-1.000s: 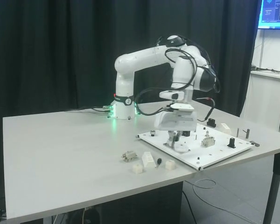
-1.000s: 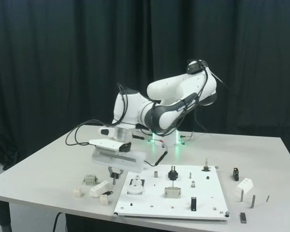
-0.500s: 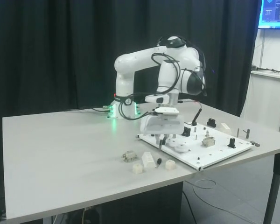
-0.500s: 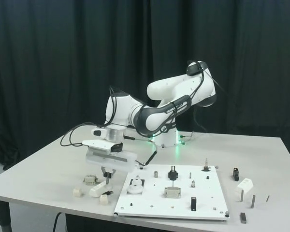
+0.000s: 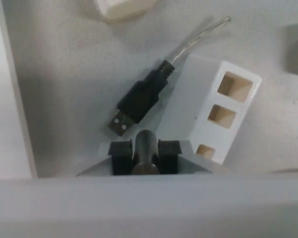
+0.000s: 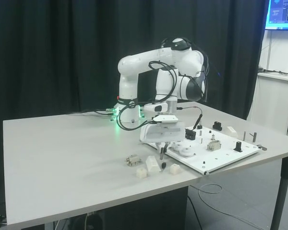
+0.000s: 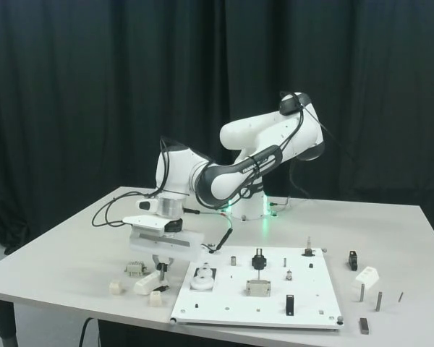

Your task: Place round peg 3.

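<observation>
Round peg 3 [image 5: 145,150] sits between your gripper [image 5: 145,154] fingers, closed on it, long axis down toward the table. You hold it over the USB plug [image 5: 136,100], off the white board [image 6: 216,155], which lies beside.

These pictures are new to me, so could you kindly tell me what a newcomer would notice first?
The white arm bends low over the grey table, its pincer shut on a round peg just off the white board's edge. Directly beneath lie a black USB plug and a white block with three square openings, side by side on the table.
</observation>
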You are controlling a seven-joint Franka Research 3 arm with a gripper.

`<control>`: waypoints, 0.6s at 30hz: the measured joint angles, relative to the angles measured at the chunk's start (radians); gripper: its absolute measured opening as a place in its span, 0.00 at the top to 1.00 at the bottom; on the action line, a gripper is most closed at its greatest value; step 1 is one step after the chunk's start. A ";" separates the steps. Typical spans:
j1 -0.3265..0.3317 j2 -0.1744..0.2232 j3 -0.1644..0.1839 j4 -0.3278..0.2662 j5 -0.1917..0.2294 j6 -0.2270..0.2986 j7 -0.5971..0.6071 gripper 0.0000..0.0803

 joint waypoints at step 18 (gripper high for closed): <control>0.004 -0.004 0.013 -0.010 0.016 0.016 -0.019 0.10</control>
